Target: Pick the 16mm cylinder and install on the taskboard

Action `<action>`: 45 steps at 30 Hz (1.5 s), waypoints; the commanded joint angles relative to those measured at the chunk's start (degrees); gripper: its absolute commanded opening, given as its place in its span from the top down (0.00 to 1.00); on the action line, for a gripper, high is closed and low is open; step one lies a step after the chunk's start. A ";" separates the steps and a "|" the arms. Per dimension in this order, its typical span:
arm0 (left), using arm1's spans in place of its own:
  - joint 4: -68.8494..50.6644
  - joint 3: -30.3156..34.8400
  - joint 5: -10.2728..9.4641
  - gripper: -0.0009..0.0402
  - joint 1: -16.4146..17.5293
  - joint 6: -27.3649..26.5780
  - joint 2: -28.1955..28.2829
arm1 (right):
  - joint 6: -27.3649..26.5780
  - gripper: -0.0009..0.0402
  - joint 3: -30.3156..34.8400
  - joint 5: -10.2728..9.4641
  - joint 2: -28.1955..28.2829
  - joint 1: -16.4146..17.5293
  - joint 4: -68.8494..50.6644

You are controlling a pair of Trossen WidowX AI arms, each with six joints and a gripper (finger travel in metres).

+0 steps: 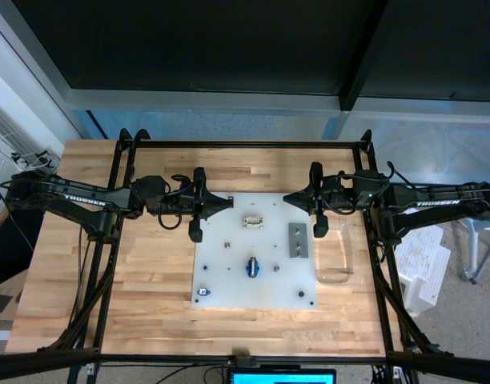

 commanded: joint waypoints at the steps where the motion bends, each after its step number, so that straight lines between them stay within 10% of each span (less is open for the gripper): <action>1: 0.00 0.00 0.02 0.98 0.02 0.00 0.02 | -0.04 0.98 -0.09 0.02 0.11 0.02 0.85; 45: 0.00 0.00 0.02 0.98 0.02 0.02 0.02 | 1.44 0.98 -2.01 0.02 0.85 0.28 4.28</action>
